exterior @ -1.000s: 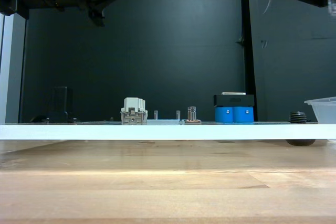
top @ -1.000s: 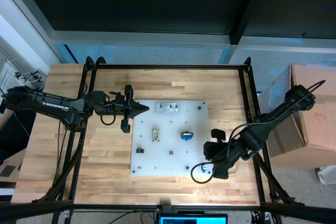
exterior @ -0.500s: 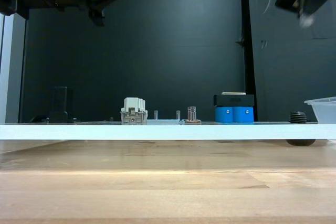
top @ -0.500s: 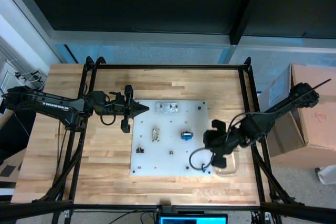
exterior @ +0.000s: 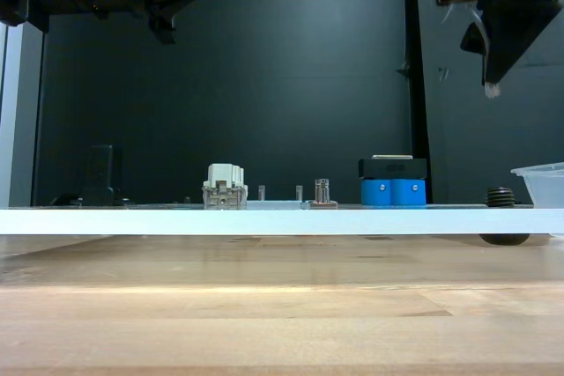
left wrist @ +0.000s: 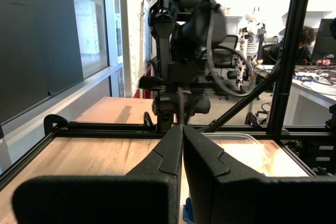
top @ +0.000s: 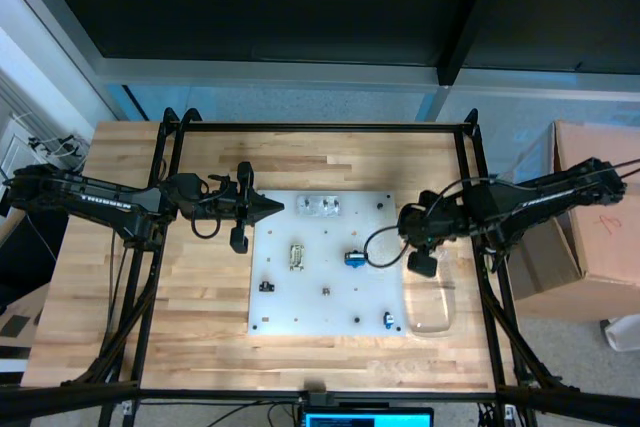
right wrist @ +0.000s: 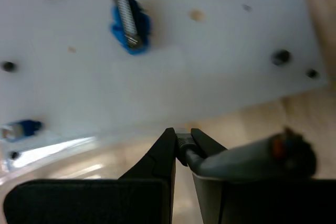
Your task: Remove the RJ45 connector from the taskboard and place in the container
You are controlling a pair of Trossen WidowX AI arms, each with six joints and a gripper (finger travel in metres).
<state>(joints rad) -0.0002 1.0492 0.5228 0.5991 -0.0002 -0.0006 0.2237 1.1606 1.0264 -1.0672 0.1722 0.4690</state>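
Up in the air: one empty, one holding.
My left black gripper (left wrist: 182,128) is squeezed closed and level; my right black gripper (right wrist: 182,138) points down, pinching a small grey-corded plug (right wrist: 181,141).

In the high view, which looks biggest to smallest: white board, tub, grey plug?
1. board
2. tub
3. grey plug
The left gripper, shut, hangs by the board's left edge; the right gripper, raised near the tub's far end, holds the RJ45 connector.
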